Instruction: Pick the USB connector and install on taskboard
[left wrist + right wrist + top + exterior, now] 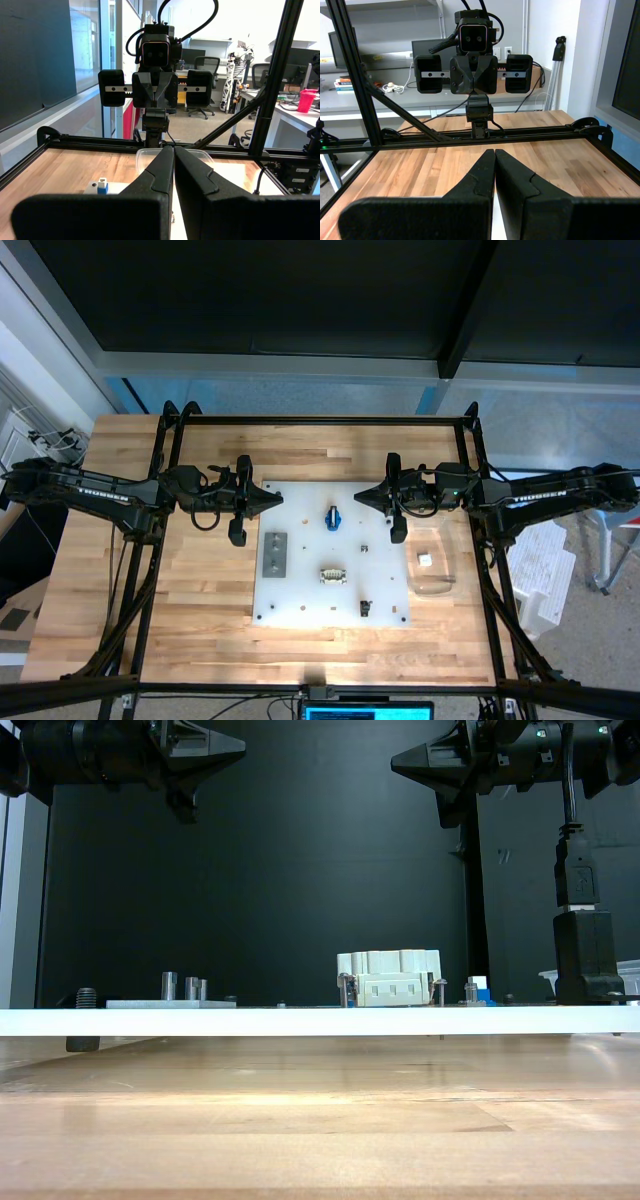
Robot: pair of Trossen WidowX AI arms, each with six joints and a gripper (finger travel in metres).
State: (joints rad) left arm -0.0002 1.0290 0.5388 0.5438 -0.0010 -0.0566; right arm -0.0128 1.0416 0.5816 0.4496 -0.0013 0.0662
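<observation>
**Two grippers held high, USB connector standing below**

High view: The left gripper and right gripper face each other over the far half of the taskboard. The USB connector, a tiny dark piece, sits on the taskboard's near part, right of centre. It lies toward the near edge from the right gripper's tips, almost straight down the picture from them and well apart. The left gripper is farther off, across the board past the grey block and beige connector. The right arm looks the better placed to fetch it. A clear tray lies just off the board's right edge.

Low view: Both grippers hang well above the board with their tips pointing inward. The USB connector stands with its long axis upright and its foot on the white panel. A cabled plug hangs right over it, and whether the two are joined cannot be told. Any grasp likely calls for a descent toward the near edge.

Left wrist view: The left gripper's fingers are pressed together with only a seam between them. The blue fitting shows beyond them. The USB connector is not in view.

Right wrist view: The right gripper's fingers are likewise pressed together and hold nothing. Only the wood table and the opposite arm show past them.
</observation>
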